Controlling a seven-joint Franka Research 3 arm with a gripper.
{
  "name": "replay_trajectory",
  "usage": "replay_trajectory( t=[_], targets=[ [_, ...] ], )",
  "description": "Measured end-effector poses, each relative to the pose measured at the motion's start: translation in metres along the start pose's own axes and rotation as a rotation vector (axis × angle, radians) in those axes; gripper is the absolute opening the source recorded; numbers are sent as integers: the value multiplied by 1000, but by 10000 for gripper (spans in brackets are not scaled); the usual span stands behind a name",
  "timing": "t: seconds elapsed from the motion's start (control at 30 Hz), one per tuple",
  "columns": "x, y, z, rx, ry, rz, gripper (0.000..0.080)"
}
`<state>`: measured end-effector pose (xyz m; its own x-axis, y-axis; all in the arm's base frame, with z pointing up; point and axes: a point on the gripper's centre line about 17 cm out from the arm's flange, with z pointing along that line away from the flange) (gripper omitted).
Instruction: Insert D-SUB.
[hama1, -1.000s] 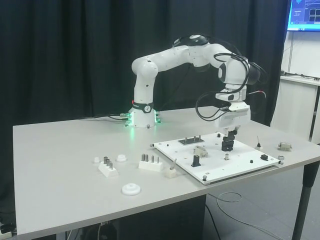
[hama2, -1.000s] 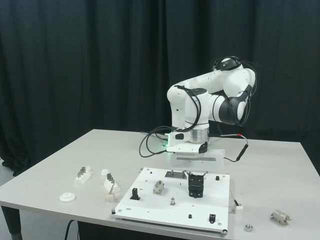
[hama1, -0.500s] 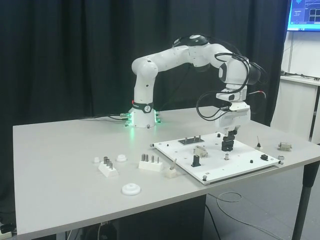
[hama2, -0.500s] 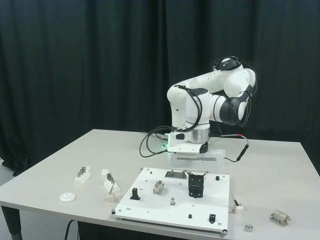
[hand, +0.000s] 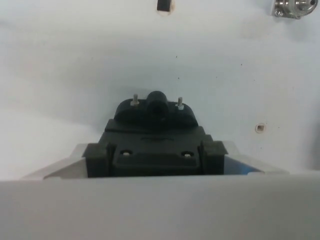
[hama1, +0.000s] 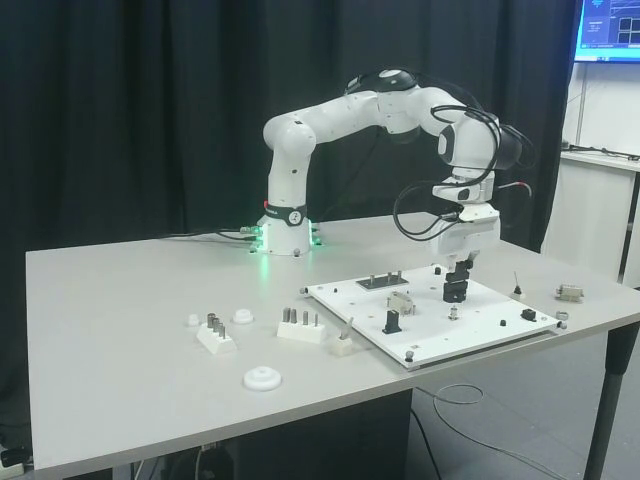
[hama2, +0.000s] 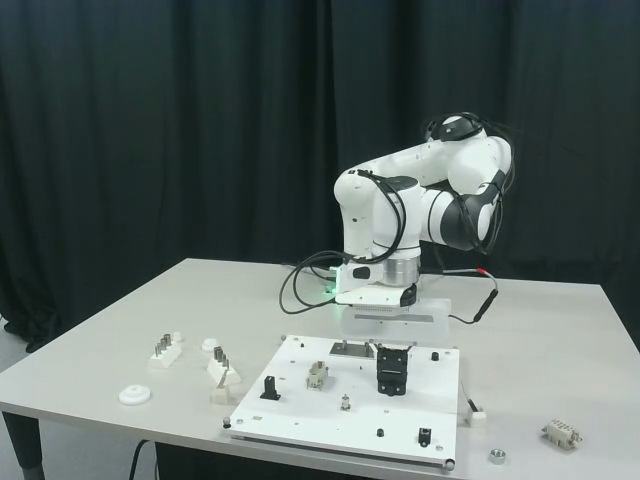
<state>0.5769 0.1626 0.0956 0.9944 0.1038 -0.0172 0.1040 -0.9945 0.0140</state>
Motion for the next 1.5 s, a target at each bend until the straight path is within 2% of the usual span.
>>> replay_trajectory(
  t=[1.5],
  targets=[
    [3, 7, 0, -8, 9, 3, 383]
  ],
)
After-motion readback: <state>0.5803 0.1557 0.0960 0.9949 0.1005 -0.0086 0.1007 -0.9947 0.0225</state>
